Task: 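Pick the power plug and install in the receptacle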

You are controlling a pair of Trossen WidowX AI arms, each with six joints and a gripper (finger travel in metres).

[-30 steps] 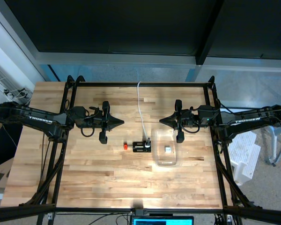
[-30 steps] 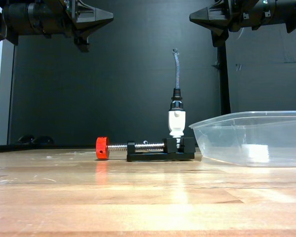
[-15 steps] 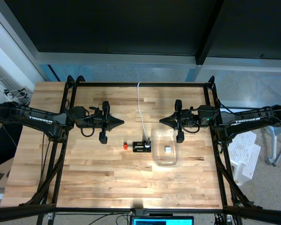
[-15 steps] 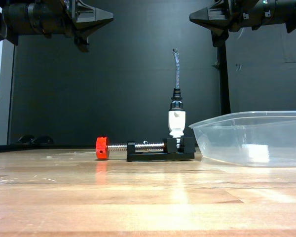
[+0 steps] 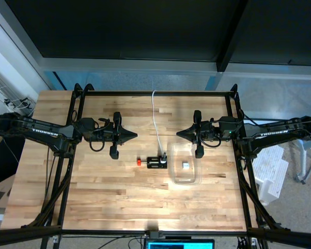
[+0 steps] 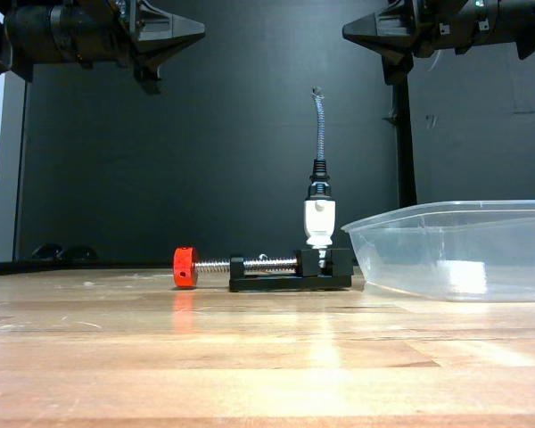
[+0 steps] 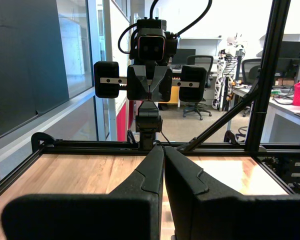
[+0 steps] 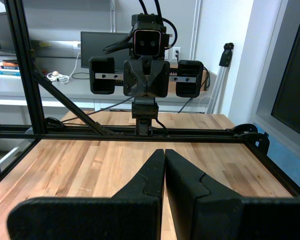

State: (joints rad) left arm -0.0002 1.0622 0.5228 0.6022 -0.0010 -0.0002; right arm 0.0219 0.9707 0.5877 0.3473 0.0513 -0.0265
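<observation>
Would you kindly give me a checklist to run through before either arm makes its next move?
1. Left gripper shut, empty, high over table: ok.
2. Right gripper shut, empty, high near clear tray: ok.
3. Receptacle stands on table beside tray: ok.
4. Power plug located: cannot tell.
5. Either one opened for picking: not ok.

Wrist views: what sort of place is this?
Likely a robotics lab or office: black swivel office chair, dark desk monitor, framed wooden table. Left gripper and right gripper hover over it, jaws shut.
</observation>
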